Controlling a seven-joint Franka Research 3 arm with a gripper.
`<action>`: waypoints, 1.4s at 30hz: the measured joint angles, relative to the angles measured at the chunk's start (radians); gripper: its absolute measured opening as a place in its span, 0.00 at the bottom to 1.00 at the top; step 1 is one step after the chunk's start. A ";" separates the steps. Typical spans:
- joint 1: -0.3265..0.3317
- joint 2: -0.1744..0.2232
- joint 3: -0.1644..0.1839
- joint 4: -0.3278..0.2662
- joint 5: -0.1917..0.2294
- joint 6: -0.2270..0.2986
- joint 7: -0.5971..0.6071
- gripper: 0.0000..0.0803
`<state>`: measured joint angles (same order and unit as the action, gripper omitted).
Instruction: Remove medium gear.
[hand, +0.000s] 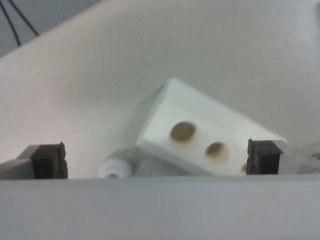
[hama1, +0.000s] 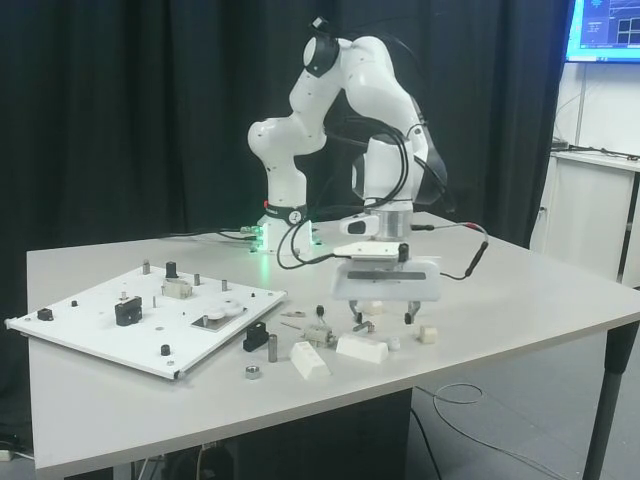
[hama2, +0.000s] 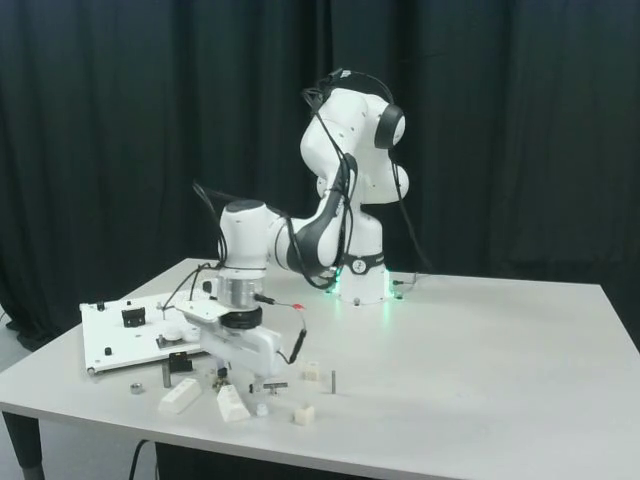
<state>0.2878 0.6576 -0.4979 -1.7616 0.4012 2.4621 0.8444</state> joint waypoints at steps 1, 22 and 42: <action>-0.005 -0.002 -0.001 0.003 -0.006 -0.004 0.002 1.00; -0.100 -0.107 -0.033 0.020 -0.137 -0.181 0.008 1.00; -0.237 -0.131 -0.050 0.000 -0.177 -0.220 -0.015 1.00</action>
<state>0.0503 0.5265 -0.5484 -1.7613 0.2247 2.2420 0.8296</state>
